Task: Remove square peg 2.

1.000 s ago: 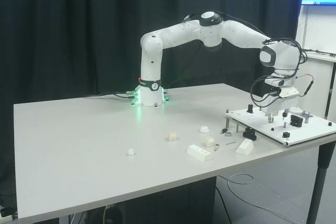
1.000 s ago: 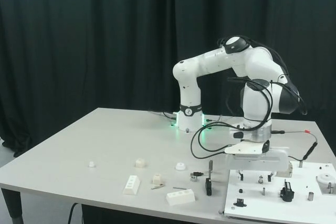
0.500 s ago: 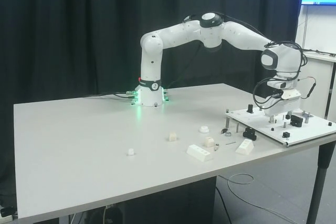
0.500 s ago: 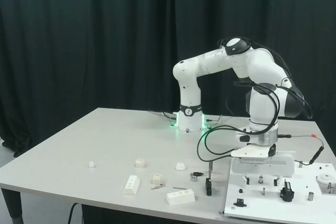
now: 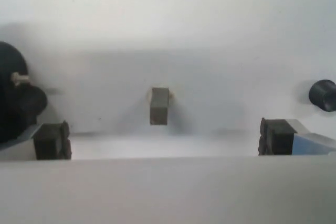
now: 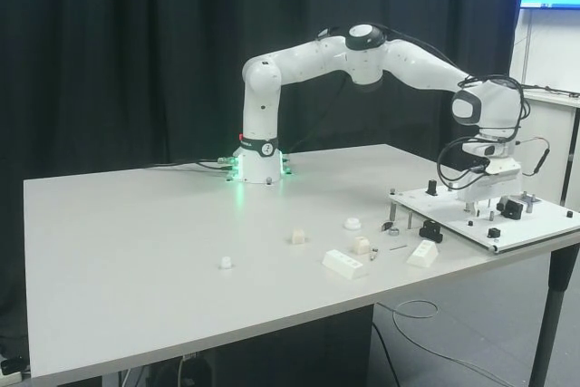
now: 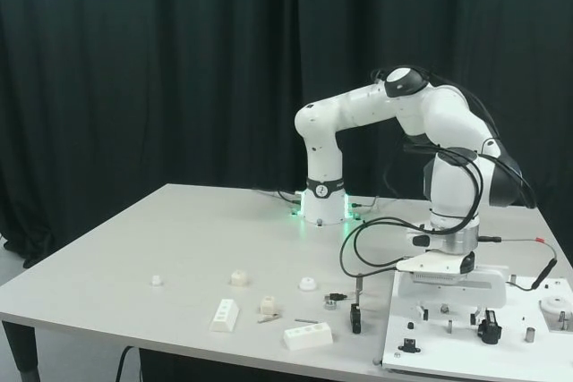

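In the wrist view the gripper [image 5: 163,140] hangs over the white board [image 5: 173,19] with its two black fingertips [image 5: 51,141] spread wide apart, and the peg [image 5: 159,106] stands upright in its socket between them, touched by neither. The risk here is a poor grasp: if the fingers close while the peg sits off their centre line, one pad would meet it first and tip or jam it in the socket, and a pull that is not straight up could bind it. A black knob [image 5: 322,95] and a larger black fitting [image 5: 18,106] stand to either side (close enough, I judge, to be clipped by a wide-open finger on the way down). In the first room view the arm [image 6: 362,56] reaches from its base [image 6: 257,162], lit green at the far side of the grey table [image 6: 136,242], out to the board [image 6: 535,228] at the table's right edge, and the gripper [image 6: 485,195] hovers low over it; the peg itself is too small to pick out here. White blocks [image 6: 344,264] lie loose on the table left of the board, and black curtains [image 6: 118,52] close the room behind. In the second room view the gripper [image 7: 448,303] again sits just above the board [image 7: 466,355], with a cable [image 7: 376,252] looping beside the wrist that could snag on the upright posts.
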Action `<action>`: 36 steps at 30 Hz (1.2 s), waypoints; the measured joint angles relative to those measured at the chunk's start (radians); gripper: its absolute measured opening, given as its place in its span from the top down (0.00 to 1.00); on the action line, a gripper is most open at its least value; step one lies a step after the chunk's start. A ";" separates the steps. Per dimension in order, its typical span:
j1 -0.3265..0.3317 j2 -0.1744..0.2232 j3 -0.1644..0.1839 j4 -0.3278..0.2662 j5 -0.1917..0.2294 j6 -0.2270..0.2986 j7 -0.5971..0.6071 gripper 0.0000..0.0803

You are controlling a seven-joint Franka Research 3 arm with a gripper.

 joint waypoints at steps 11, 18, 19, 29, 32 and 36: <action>-0.001 0.001 0.002 0.005 -0.005 0.006 0.033 0.00; -0.008 0.001 0.002 0.015 -0.020 0.006 0.035 0.15; -0.009 0.001 0.002 0.017 -0.022 0.006 0.035 0.15; -0.020 0.001 0.004 0.025 -0.024 0.006 0.035 0.60; -0.024 0.001 0.007 0.030 -0.023 0.006 0.035 0.60; -0.028 0.001 0.013 0.044 -0.025 0.005 0.035 0.60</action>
